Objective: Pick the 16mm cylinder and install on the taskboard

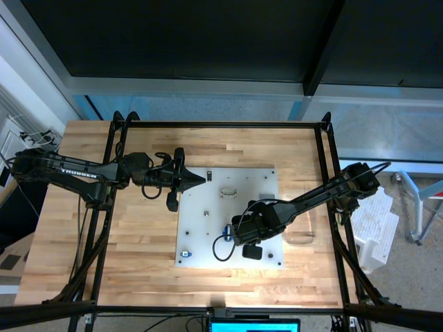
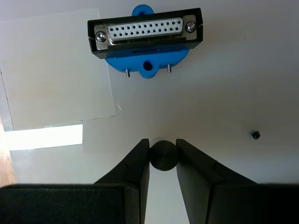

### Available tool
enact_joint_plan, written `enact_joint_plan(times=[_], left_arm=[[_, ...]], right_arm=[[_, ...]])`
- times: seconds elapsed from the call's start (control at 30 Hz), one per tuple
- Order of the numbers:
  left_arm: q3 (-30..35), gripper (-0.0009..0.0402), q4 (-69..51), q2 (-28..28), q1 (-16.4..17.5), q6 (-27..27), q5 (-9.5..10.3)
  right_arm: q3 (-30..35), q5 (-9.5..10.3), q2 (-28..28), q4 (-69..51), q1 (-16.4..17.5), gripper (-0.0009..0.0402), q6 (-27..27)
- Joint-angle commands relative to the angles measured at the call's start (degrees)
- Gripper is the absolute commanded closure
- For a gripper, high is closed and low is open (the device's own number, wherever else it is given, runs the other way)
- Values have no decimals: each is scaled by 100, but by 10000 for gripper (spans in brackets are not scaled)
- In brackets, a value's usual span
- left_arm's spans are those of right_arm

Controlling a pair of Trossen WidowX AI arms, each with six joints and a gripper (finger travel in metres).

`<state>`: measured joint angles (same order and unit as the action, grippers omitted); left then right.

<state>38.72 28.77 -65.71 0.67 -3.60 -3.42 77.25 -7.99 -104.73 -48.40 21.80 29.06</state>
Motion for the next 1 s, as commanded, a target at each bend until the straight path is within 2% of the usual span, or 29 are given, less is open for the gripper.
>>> enact_joint_plan(times=[0.03,0.13,0.37,0.5,0.6,0.67,0.73,1.0], left_arm=[[0,393,2,0,0,2,-2],[0,393,2,0,0,2,-2],[0,393,2,-2,2,2,-2],[0,393,2,0,2,2,-2],[0,393,2,0,0,2,-2],[0,393,2,0,2,2,-2],[0,393,0,0,0,2,-2],[0,393,2,0,0,2,-2]], right_arm=[[-33,-20,85,-13,17,392,2],[-114,-157,177,-7,35,392,4],[-385,-177,317,315,114,392,4],[-404,-463,391,341,186,392,2],[-426,-608,472,367,234,392,11],[-535,-632,590,505,267,392,20],[-739,-756,734,785,321,392,57],[-1333,-758,953,1488,442,392,96]])
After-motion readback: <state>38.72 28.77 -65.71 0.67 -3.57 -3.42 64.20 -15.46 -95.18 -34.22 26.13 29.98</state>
